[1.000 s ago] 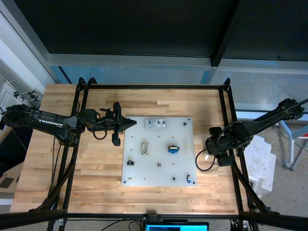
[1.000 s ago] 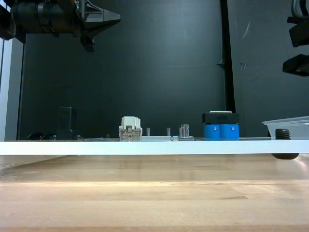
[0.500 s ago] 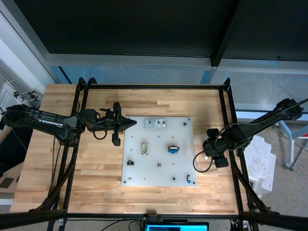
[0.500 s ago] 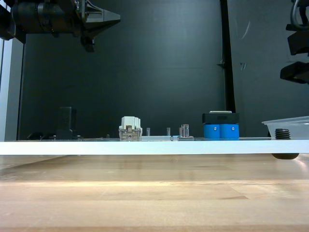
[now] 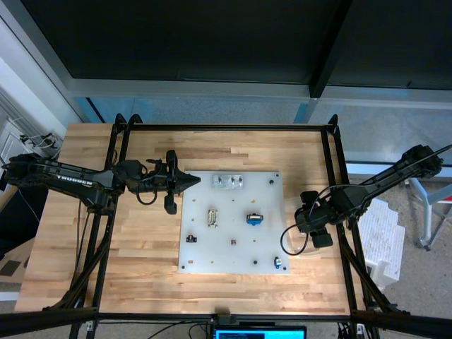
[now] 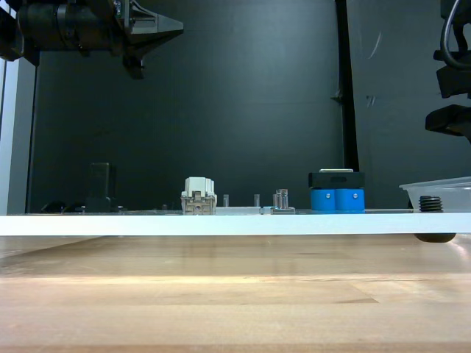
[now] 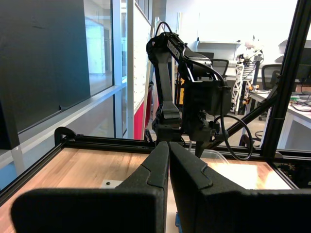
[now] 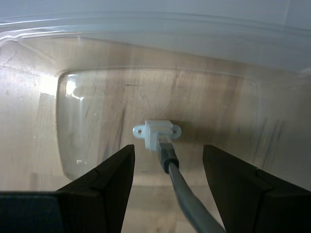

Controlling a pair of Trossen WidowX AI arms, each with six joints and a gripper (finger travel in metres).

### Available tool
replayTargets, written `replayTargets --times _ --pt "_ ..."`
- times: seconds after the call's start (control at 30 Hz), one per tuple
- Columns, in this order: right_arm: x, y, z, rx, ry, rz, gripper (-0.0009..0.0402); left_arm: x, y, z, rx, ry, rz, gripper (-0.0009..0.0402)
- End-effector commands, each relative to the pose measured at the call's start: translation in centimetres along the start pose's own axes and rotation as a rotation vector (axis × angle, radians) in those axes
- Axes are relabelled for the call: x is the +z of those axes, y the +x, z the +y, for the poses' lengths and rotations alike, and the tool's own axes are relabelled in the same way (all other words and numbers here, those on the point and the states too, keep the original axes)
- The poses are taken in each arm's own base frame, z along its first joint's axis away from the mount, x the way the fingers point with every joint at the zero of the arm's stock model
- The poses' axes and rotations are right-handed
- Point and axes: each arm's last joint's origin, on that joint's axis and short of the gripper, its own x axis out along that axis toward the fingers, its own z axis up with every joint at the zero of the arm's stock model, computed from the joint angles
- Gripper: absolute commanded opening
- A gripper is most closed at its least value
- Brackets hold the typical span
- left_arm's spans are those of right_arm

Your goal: Pick the RJ45 connector and install on taskboard

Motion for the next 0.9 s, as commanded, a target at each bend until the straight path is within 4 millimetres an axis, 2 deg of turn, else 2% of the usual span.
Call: replayTargets --times 0.03,0.5,0.9 --pt "0.04 0.11 0.01 -0.001 0.001 0.006 0.0187 0.00 0.01 0.00 0.000 0.000 0.000 0.0000" --pt "0.04 0.05 0.04 0.006 0.001 0.009 0.0105 0.01 0.00 0.00 0.000 0.000 0.000 0.0000" --pt "0.08 -0.19 0.04 0.011 -0.003 -0.002 -0.0003 0.01 0.00 0.00 0.000 0.000 0.000 0.0000"
